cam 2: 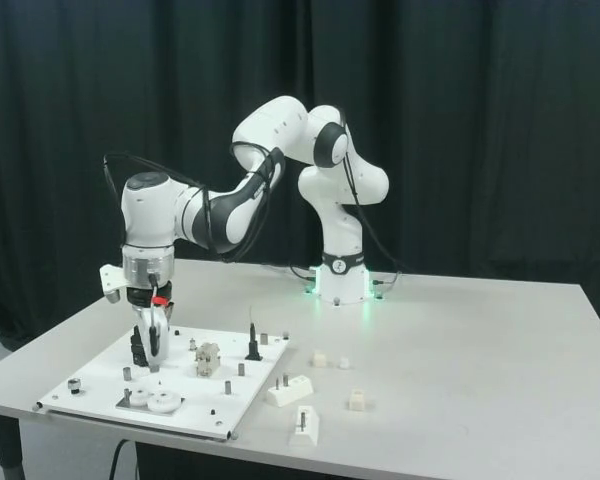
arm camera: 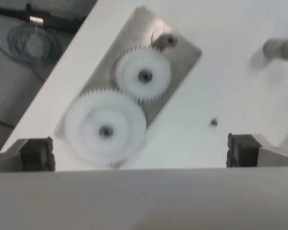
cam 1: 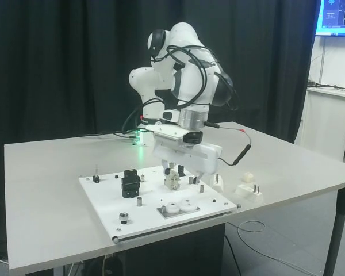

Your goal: Pick small gear.

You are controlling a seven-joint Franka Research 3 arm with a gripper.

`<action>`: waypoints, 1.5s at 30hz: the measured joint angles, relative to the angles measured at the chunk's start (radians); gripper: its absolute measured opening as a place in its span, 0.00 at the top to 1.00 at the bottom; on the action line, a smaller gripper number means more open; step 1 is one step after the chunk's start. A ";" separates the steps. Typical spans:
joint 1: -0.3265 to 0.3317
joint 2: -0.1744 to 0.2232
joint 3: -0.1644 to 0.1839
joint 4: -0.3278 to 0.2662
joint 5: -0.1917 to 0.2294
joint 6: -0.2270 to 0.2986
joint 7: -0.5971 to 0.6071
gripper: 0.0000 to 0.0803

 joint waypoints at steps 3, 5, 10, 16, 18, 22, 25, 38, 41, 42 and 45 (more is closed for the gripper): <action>0.012 -0.008 0.000 -0.001 0.000 -0.032 0.015 0.00; 0.022 -0.014 0.000 -0.001 0.000 -0.058 0.026 0.00; 0.050 -0.035 0.001 -0.012 0.000 -0.119 0.061 0.00; 0.094 -0.070 0.001 -0.053 0.000 -0.159 0.103 0.00; 0.109 -0.084 0.001 -0.072 0.000 -0.166 0.118 0.00; 0.142 -0.115 0.001 -0.121 -0.006 -0.168 0.154 0.00; 0.167 -0.140 0.002 -0.161 -0.012 -0.168 0.180 0.00; 0.268 -0.241 0.015 -0.345 -0.066 -0.076 0.302 0.00; 0.286 -0.259 0.019 -0.384 -0.090 -0.047 0.331 0.00; 0.291 -0.266 0.021 -0.396 -0.100 -0.039 0.340 0.00; 0.297 -0.283 0.035 -0.429 -0.124 -0.019 0.367 0.00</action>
